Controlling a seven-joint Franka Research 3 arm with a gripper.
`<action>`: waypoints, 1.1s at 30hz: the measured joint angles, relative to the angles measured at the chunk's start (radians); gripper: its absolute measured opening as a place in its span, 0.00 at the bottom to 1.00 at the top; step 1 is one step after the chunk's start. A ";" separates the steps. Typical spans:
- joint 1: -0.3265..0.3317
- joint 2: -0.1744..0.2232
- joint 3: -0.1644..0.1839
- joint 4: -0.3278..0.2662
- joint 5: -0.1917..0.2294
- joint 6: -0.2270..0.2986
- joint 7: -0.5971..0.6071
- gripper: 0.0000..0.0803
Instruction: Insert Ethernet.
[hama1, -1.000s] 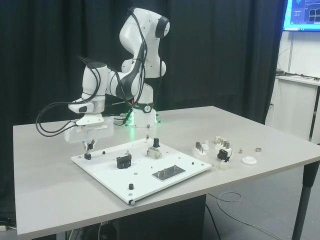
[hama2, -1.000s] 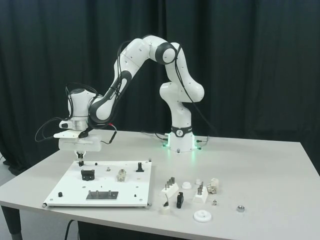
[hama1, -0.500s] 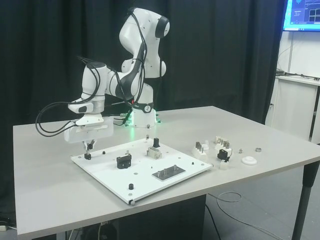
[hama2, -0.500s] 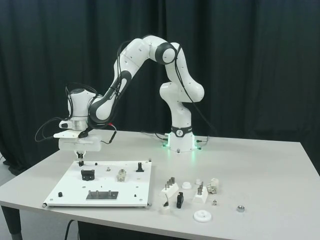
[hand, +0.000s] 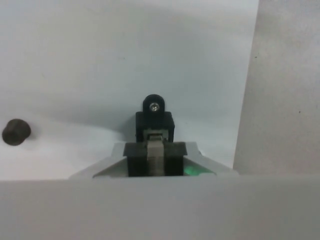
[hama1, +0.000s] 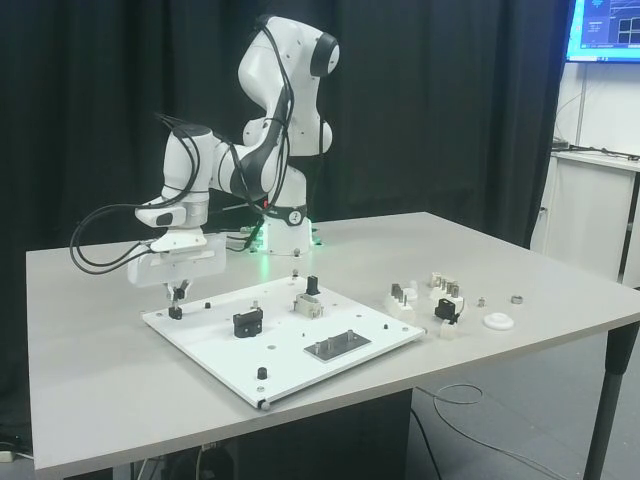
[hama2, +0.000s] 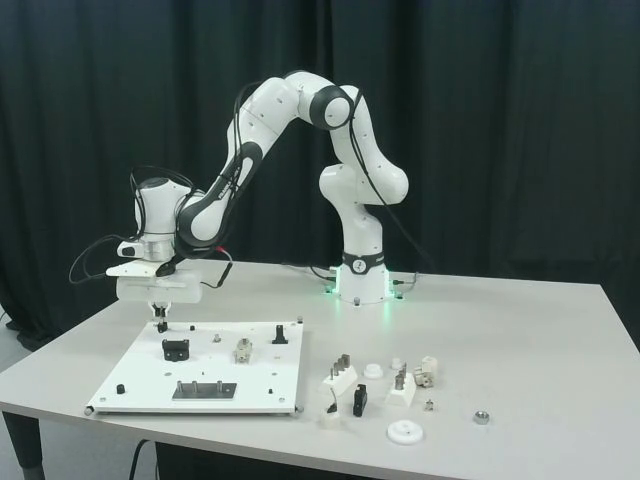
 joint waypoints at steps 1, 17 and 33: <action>0.000 0.000 0.000 0.000 0.000 0.000 0.000 0.08; 0.000 0.000 -0.002 0.006 0.008 -0.020 0.001 0.08; 0.000 -0.011 -0.020 0.057 0.008 -0.121 0.000 0.95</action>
